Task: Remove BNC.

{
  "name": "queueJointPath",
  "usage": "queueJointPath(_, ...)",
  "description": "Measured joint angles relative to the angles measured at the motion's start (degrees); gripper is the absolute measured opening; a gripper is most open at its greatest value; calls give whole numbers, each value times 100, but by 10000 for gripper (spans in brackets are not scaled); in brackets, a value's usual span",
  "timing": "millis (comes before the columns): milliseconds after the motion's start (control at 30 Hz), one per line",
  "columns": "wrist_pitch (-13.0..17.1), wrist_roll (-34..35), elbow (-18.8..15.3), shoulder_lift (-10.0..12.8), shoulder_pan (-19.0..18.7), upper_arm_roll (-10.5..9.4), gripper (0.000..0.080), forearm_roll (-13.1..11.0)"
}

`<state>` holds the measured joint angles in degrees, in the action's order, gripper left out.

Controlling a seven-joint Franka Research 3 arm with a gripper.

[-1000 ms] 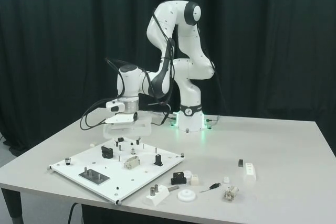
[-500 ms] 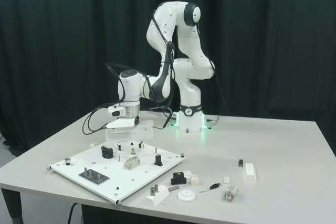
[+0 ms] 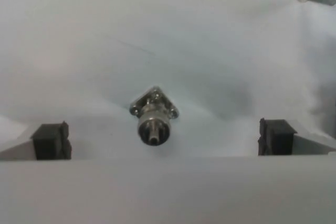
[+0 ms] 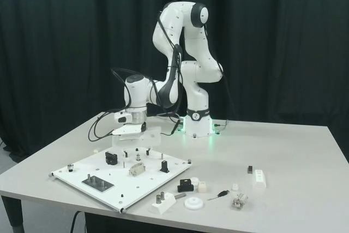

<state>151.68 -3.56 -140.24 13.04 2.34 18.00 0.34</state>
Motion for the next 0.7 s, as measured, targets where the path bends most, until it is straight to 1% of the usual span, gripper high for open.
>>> queueJointPath(233,111,0,-74,3,0,0,800,-17)
queueJointPath(700,224,0,-88,57,0,-8,800,-149)
